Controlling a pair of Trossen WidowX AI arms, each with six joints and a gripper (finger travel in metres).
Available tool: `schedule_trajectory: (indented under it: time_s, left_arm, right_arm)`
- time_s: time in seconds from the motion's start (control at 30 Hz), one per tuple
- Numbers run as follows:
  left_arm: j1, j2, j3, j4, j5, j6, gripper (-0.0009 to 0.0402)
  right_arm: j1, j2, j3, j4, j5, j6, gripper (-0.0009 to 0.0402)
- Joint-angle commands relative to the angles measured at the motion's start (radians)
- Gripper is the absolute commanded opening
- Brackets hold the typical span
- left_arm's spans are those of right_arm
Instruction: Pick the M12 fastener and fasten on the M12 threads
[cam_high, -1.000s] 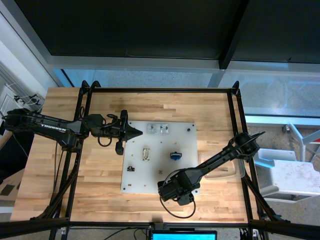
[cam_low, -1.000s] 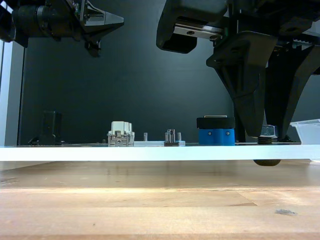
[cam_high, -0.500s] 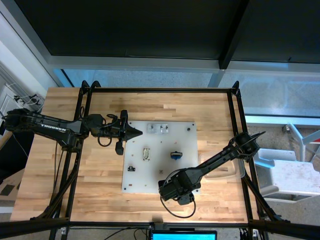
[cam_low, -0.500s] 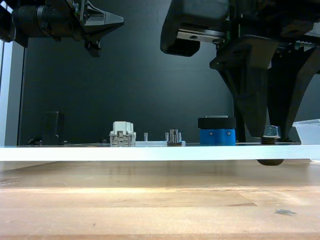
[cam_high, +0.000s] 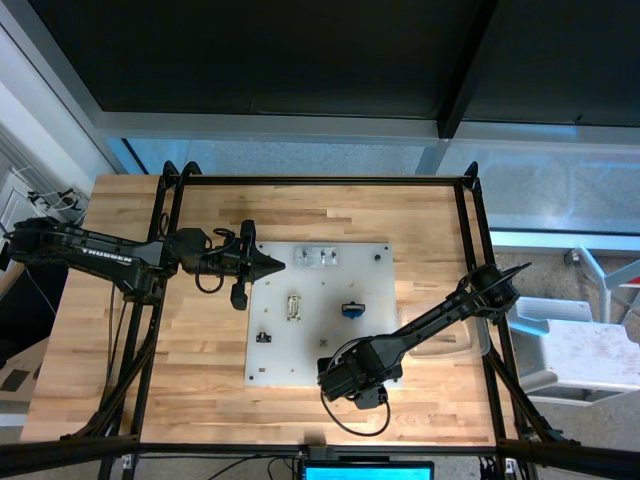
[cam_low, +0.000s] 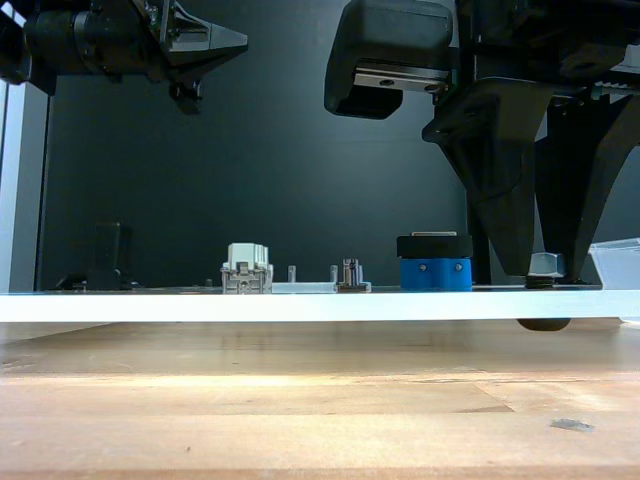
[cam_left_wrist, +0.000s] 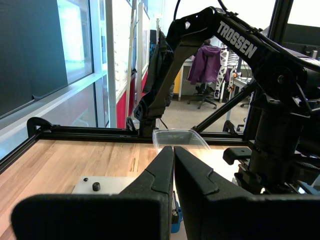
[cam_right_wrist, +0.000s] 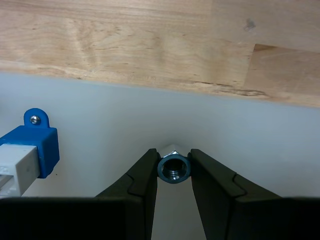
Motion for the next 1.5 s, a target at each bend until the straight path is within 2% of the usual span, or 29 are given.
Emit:
schedule_trajectory:
  time_s: [0.03, 0.37, 0.53, 0.7, 0.83, 1.03, 1.4, 1.5]
  left_arm:
    - [0.000, 0.000, 0.000, 0.000, 0.000, 0.000, 0.0000]
    - [0.000, 0.000, 0.000, 0.001, 0.000, 0.000, 0.0000]
    - [0.000, 0.000, 0.000, 0.000, 0.000, 0.000, 0.0000]
    - [0.000, 0.000, 0.000, 0.000, 0.000, 0.000, 0.0000]
    - [0.000, 0.000, 0.000, 0.000, 0.000, 0.000, 0.0000]
    - [0.000, 0.000, 0.000, 0.000, 0.000, 0.000, 0.0000]
    - [0.000, 0.000, 0.000, 0.000, 0.000, 0.000, 0.0000]
    - [0.000, 0.000, 0.000, 0.000, 0.000, 0.000, 0.0000]
  right_arm:
    - [-0.002, 0.006, 0.000, 0.005, -0.002, 0.001, 0.0035]
    - [-0.008, 0.034, 0.027, -0.026, -0.008, 0.014, 0.0035]
    - [-0.017, 0.034, 0.027, -0.038, -0.048, 0.064, 0.0035]
    - [-0.022, 0.034, 0.026, -0.042, -0.048, 0.116, 0.0035]
    - [-0.023, 0.034, 0.026, -0.041, -0.048, 0.196, 0.0035]
    - [-0.025, 0.034, 0.026, -0.041, -0.047, 0.376, 0.0035]
    - [-0.026, 0.034, 0.026, -0.038, -0.047, 0.848, 0.0035]
    - [-0.026, 0.034, 0.026, -0.038, -0.047, 1.007, 0.0035]
